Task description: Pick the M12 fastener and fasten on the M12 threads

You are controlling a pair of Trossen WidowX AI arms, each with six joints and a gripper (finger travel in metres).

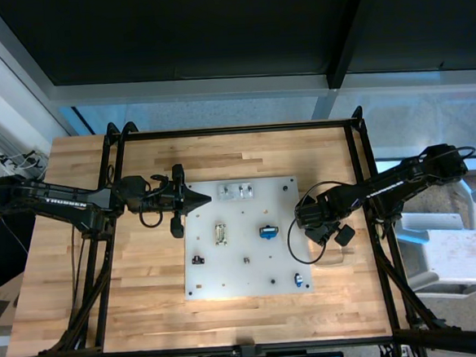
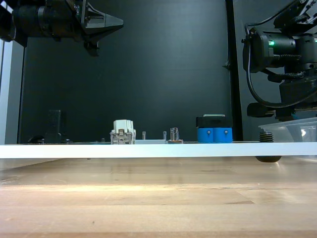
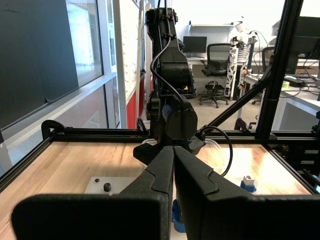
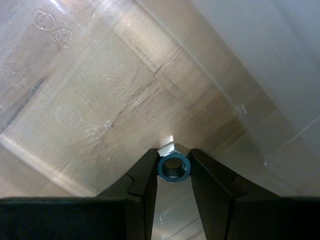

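The M12 fastener, a small ring-shaped nut, sits between the tips of my right gripper, which is shut on it over the floor of the clear tray. From above, the right gripper points down into that tray, just off the white board's right edge. The black ribbed stud stands bare in front of the tray. My left gripper hovers high over the board's left edge, shut and holding nothing.
The white board carries a blue connector, a grey connector, a silver post and a small blue part. A black frame borders the wooden table.
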